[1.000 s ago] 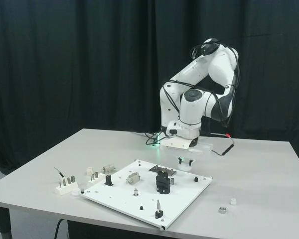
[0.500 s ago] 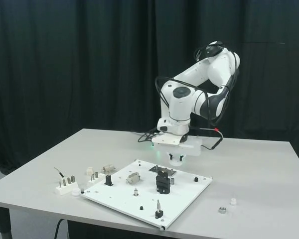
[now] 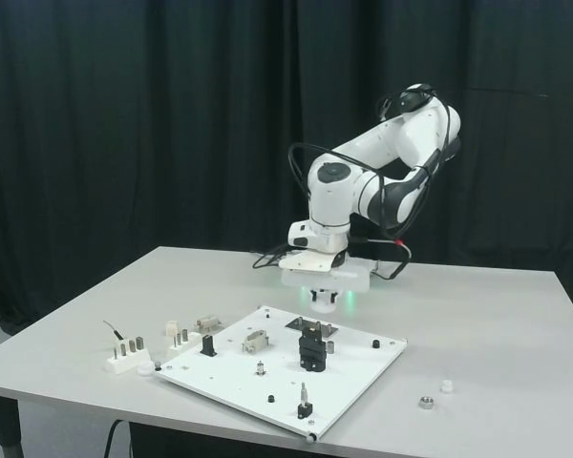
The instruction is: Insert large gear.
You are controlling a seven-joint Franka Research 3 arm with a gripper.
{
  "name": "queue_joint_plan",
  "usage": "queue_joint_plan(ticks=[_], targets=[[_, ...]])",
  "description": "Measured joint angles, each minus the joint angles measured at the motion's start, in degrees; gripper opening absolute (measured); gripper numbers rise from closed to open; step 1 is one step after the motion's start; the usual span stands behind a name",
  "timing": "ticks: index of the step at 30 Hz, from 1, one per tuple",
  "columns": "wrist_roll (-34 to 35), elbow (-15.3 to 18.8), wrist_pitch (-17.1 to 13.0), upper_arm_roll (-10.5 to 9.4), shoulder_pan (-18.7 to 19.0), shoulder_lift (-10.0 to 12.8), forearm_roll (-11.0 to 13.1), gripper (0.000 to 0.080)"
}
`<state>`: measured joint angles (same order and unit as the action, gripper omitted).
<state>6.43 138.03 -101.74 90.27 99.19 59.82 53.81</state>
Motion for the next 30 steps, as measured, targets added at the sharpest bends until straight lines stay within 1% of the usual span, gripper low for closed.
queue_joint_plan(ticks=[5,12,19,30], targets=[[-3.99,1.77,-0.02,0.67,0.05,0.77,1.32,0.0332],[-8.03,4.27,-0.06,1.23,-0.05,2.09,3.91,0.0332],[-11.95,6.01,-0.01,1.24,-0.75,3.8,6.75,0.0332],[-17.55,7.34,0.66,0.54,-2.48,6.09,10.84,0.0331]])
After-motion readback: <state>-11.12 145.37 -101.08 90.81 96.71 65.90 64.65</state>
